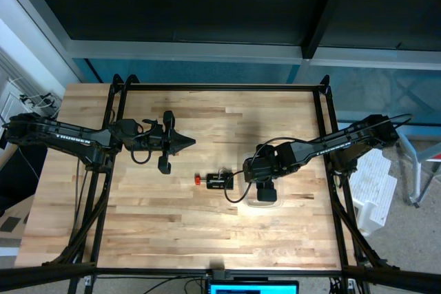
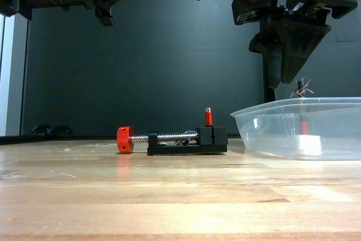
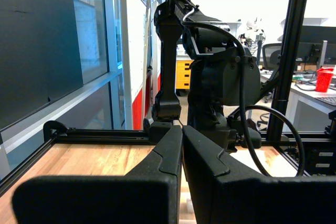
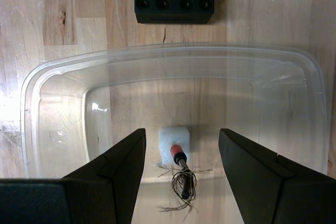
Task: Pick the rca connector and install on the hub
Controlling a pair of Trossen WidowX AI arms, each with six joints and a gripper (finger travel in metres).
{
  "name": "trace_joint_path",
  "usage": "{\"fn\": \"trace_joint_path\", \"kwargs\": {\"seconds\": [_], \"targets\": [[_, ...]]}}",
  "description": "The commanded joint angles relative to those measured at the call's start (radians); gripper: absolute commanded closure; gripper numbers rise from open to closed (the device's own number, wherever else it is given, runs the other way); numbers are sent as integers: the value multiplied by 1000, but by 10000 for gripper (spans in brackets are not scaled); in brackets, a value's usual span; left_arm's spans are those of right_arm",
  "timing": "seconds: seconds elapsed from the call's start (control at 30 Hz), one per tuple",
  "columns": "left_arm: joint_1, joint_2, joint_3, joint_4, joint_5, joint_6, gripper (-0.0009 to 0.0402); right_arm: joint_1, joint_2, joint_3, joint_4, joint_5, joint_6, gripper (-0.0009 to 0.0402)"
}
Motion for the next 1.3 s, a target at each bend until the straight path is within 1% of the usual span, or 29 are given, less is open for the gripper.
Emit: {"fn": "trace_joint_path", "kwargs": {"seconds": [0.03, 0.3, 0.77, 1.3], "targets": [[0, 0, 0, 0, 0, 0, 393, 0, -19, 0, -21, 0, 1, 201], [0, 0, 0, 0, 0, 0, 393, 5, -82, -19, -71, 1, 2, 201], [0, 0, 0, 0, 0, 0, 393, 29, -206, -125, -72, 1, 6, 200], [0, 0, 0, 0, 0, 0, 393, 36, -208, -135, -65, 1, 5, 200]]}}
